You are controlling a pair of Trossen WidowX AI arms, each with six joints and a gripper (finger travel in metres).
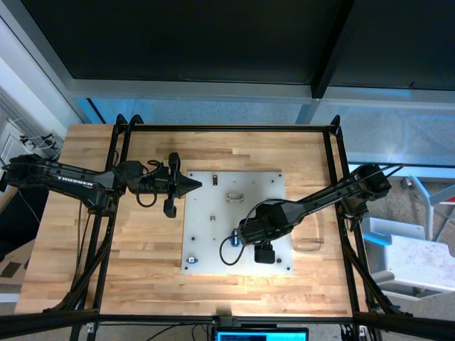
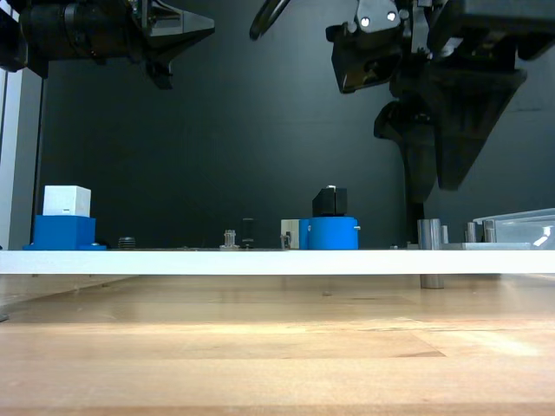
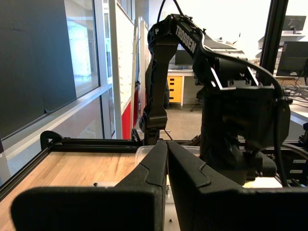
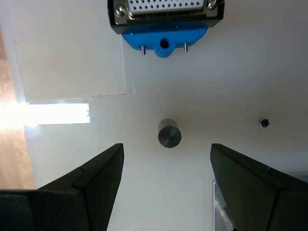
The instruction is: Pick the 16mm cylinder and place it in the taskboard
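Note:
The 16mm cylinder [image 4: 169,133], a short grey metal peg, stands upright on the white taskboard [image 4: 240,72]. It sits between the fingers of my open right gripper [image 4: 166,168] and touches neither. In the low view the cylinder [image 2: 429,235] passes through the taskboard [image 2: 217,262], with a stub showing underneath. The right gripper [image 2: 434,186] hangs just above it. In the high view the right gripper [image 1: 245,231] covers the cylinder over the taskboard's [image 1: 213,234] front right part. My left gripper [image 1: 195,183] is shut and hovers at the board's left edge, its fingers [image 3: 167,159] pressed together.
A blue connector with a pin socket [image 4: 163,29] lies just ahead of the right gripper. A clear plastic tray [image 1: 311,238] sits right of the board. A blue fitting with a white block [image 2: 65,221] and a round blue fitting [image 2: 334,232] stand on the board.

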